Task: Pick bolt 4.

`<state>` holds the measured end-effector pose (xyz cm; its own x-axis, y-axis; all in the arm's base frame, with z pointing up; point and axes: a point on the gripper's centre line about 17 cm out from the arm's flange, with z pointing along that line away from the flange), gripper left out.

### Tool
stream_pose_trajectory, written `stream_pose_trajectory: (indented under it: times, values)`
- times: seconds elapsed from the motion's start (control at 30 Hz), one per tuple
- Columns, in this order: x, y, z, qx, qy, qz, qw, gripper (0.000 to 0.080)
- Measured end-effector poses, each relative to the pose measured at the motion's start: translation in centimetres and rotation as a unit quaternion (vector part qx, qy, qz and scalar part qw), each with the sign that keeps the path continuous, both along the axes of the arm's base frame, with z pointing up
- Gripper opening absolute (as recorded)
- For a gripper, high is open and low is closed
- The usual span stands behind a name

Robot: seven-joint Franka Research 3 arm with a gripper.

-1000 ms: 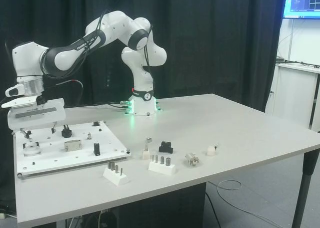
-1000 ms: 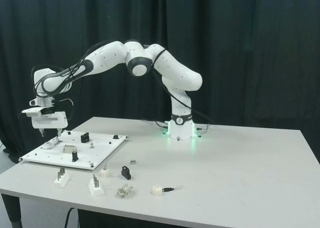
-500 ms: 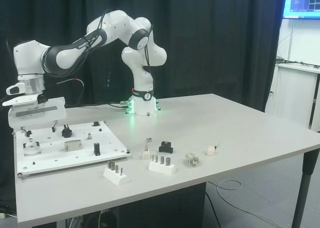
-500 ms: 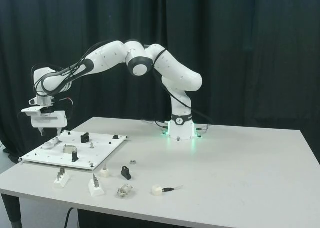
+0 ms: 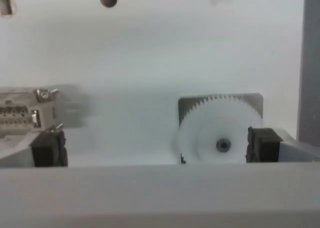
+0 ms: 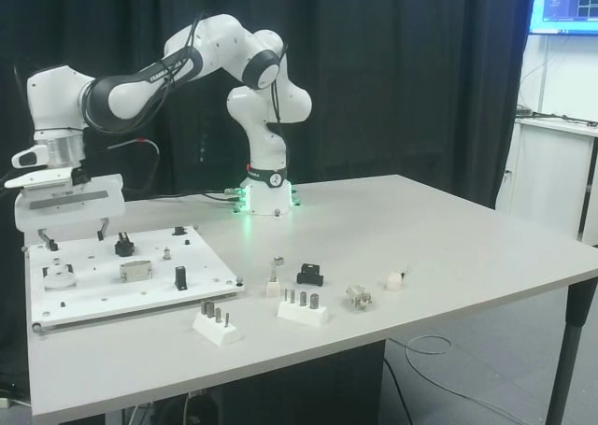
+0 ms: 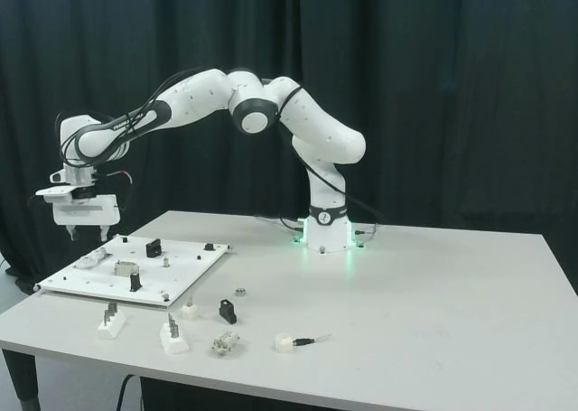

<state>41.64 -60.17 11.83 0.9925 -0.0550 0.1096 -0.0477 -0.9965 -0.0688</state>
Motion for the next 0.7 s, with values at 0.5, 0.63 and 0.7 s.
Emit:
stream_pose_trajectory:
  times: [0.5, 0.63, 0.7]
  values:
    - [1.1, 0.2, 1.5, -0.011, -0.002, 0.01, 0.9999, 0.08]
    - [1.3, 0.3, 1.7, -0.014, -0.001, 0.013, 0.9998, 0.08]
    - [1.4, 0.4, 1.8, -0.015, 0.0, 0.014, 0.9998, 0.08]
